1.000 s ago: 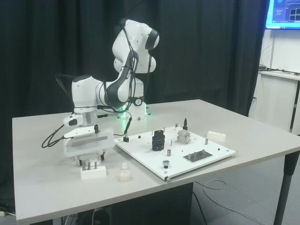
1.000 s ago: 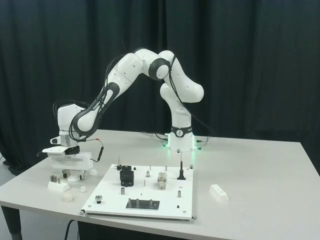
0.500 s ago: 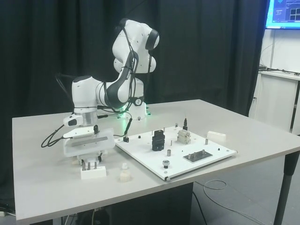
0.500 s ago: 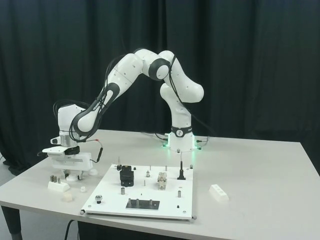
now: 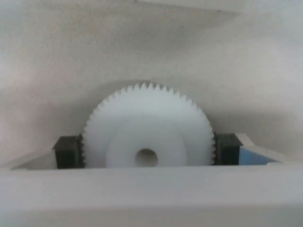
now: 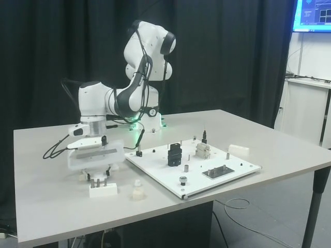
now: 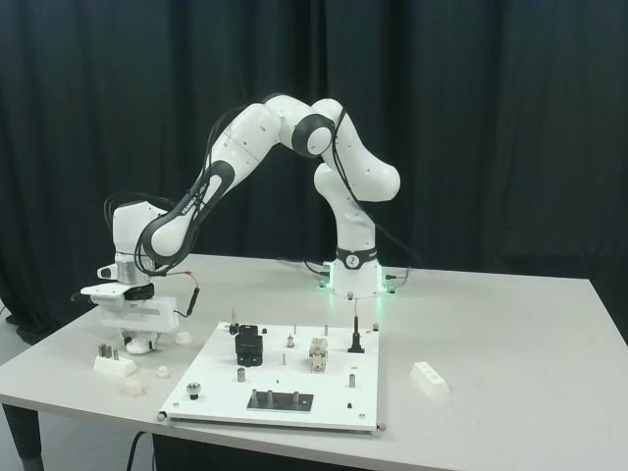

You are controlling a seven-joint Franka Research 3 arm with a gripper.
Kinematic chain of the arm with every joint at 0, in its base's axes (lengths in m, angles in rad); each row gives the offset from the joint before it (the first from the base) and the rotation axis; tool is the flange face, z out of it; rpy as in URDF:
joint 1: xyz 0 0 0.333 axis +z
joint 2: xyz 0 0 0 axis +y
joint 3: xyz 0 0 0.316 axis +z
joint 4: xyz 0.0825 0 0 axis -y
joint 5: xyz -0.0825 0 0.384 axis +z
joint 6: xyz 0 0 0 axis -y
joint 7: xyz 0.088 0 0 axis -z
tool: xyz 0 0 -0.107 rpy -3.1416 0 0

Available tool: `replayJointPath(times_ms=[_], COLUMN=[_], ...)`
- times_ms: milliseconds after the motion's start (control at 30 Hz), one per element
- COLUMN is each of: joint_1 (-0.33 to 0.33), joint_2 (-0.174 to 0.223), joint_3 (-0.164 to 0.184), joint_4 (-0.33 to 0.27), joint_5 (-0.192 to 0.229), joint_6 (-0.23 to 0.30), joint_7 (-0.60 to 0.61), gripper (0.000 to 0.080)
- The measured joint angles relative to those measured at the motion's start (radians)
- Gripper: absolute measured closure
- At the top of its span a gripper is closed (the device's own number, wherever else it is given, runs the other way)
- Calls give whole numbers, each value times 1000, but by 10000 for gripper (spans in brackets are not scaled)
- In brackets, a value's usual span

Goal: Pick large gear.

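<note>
The large white toothed plastic gear (image 5: 147,130) with a round bore at its centre sits between the two black finger pads (image 5: 66,151) of the pincer (image 5: 147,152), one pad pressed against its teeth on each side, so the pincer is clamped on the gear. Compared with a second ago, the wrist and its broad white cover plate (image 6: 95,154) stand higher above the grey table (image 6: 46,206) and have shifted slightly away from the white assembly board (image 6: 227,168). My judgement is that the gear is now gripped and lifting off, so the pick is all but done; the room views hide the gear behind the plate, so I cannot confirm it has left the surface.

The white arm (image 7: 265,132) reaches from its base (image 7: 355,280), arches high, then folds down with the forearm sloping to a vertical wrist, pincer pointing straight down. Just below and beside the pincer, towards the table's front edge, stands a small white block with grey pegs (image 6: 102,188); a small white stepped part (image 6: 137,192) lies next to that.
</note>
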Motion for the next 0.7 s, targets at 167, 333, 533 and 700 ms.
replayJointPath(times_ms=[167,333,533,700], joint_1=[16,35,53,59], joint_2=[-11,-20,-25,-27], joint_3=[-26,-55,-82,-92], joint_4=[0,2,8,14], joint_5=[-4,-19,-37,-51], joint_6=[-21,-63,-110,-127], joint_7=[16,65,113,148], gripper=[206,206,208,208])
